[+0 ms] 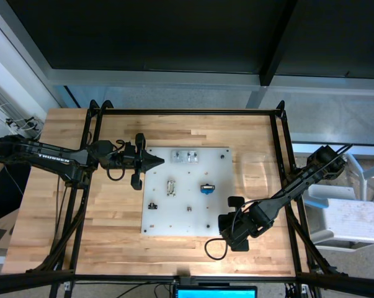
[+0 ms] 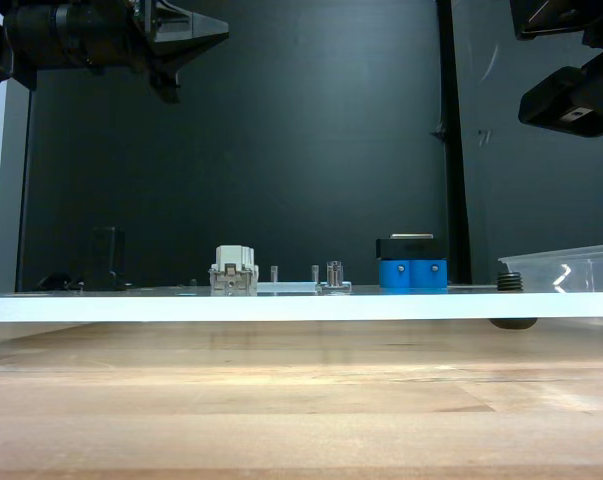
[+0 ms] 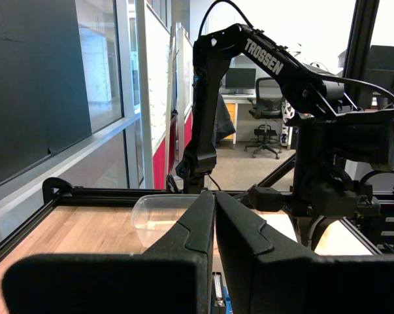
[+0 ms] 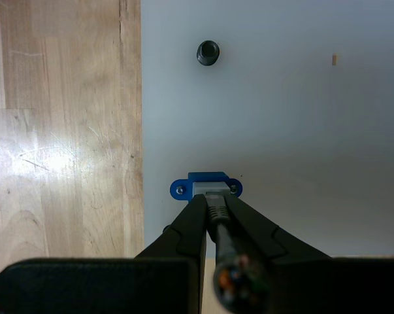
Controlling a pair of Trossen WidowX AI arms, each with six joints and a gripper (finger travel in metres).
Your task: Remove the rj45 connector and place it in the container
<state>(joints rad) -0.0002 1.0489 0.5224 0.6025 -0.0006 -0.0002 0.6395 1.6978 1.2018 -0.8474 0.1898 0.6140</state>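
1. Wooden worktop spreads across the near ground, carrying a white board; high over the board's 5 o'clock corner hangs the right hand, pinching the rj45 connector by its ribbed boot.
2. Below the fingertips lies a blue socket; the low view puts this hand well above the board, so the plug looks free of it.
3. My worry: the grip is on the boot alone, with the cable stub jutting back between the fingers; a jolt in transit could swivel the plug or let it slip, dropping it short.
4. At the board's 3 o'clock sits the container; its clear walls are faint, so an early release could bounce the plug off the rim.
5. Farthest, the left hand, pressed together and empty, hovers at the board's 10 o'clock corner, well apart.
6. The connector looks slim and light; black boot, short cable, cut coloured wires at the end; its nose is hidden.
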